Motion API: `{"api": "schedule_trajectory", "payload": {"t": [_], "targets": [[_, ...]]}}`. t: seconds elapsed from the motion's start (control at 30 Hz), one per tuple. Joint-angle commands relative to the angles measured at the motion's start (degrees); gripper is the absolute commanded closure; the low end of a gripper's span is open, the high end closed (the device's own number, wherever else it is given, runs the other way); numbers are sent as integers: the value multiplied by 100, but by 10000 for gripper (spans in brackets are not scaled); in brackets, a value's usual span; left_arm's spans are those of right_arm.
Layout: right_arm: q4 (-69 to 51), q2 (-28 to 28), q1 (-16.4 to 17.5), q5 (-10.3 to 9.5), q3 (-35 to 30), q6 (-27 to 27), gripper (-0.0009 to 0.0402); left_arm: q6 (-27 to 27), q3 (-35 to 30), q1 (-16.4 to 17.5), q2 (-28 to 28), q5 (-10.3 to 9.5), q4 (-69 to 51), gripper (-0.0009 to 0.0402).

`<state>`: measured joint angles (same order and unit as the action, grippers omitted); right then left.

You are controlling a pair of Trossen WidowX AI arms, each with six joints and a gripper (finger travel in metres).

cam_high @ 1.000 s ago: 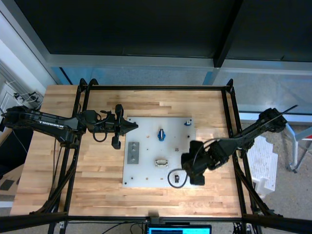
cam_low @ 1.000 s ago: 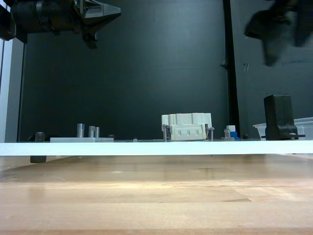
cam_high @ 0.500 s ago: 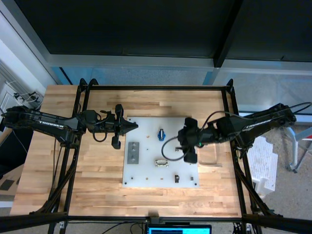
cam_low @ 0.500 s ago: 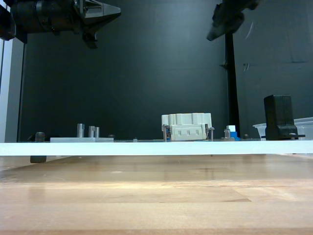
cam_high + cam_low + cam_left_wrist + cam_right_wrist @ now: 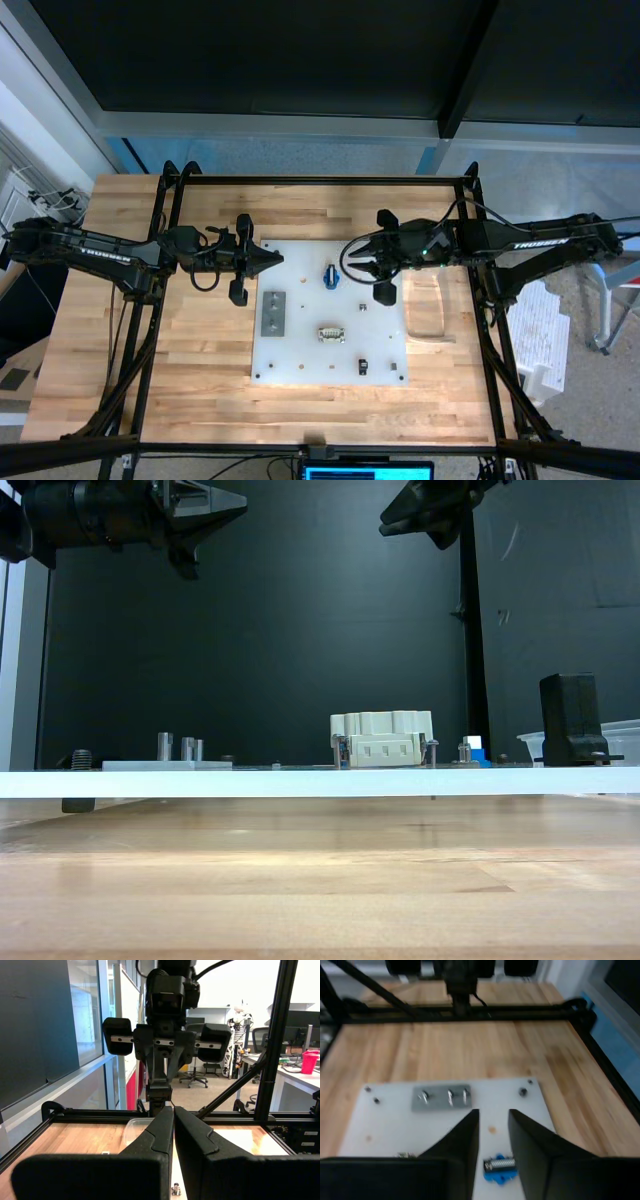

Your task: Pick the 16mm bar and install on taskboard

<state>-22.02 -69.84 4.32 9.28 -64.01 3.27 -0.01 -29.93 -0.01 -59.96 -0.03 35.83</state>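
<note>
My right tool (image 5: 350,262) hangs high over the far right part of the taskboard (image 5: 300,360), just beside the blue knob (image 5: 331,275). Its fingers are spread, with nothing between them. The tiny grey speck I take for the 16mm bar (image 5: 398,373) sits on the board near its near right corner, just right of the small black part (image 5: 363,367). That puts it well apart from my right tool. It is too small for me to say whether it stands upright or lies flat.

My left tool (image 5: 278,259) hovers over the board's far left corner, above the table (image 5: 200,380). Its fingers are pressed together and hold nothing.

Only the high view shows the bar. In the low view both tools, left (image 5: 240,500) and right (image 5: 385,525), are cut off by the picture's upper edge. The black part (image 5: 573,720) rises large at the right there, and the white connector (image 5: 382,738) stands mid-board. Short metal pegs (image 5: 164,746) poke up from the grey block (image 5: 165,765).

My right wrist view looks between the spread fingers (image 5: 465,1135) at the blue knob (image 5: 499,1167). Beyond the knob lies the grey block (image 5: 441,1097) with three small pegs, blurred.

My left wrist view shows the closed fingers (image 5: 160,1135) meeting along a thin seam, and the right arm (image 5: 165,1025) faces it. A corner of the clear tray (image 5: 132,1127) lies on the table.
</note>
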Motion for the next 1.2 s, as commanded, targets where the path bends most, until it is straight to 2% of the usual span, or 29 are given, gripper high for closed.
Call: {"api": "schedule_trajectory", "payload": {"t": [0.03,0.1,0.2,0.33,0.47,0.7,0.93,1.03,1.2], "targets": [[658,160,-120,-227,372,2,376,0,-2,0,-2,2,0,393],[986,240,-203,-348,581,-81,397,0,-2,2,-2,2,0,393],[1471,345,-315,-411,866,-79,387,0,-2,0,-2,2,0,393],[2199,422,-450,-911,1198,-74,392,0,-2,0,-2,2,2,393],[2935,433,-522,-1051,1473,-74,393,0,-2,2,-2,2,0,393],[4223,450,-535,-1036,2020,-63,393,0,-2,2,-2,2,0,393],[4944,450,-549,-1027,2417,-57,393,0,-2,0,-2,2,0,393],[5069,450,-557,-907,2511,-31,393,0,-2,0,-2,2,0,393],[5056,448,-555,-907,2522,-50,393,0,-2,2,-2,2,-2,393]]}}
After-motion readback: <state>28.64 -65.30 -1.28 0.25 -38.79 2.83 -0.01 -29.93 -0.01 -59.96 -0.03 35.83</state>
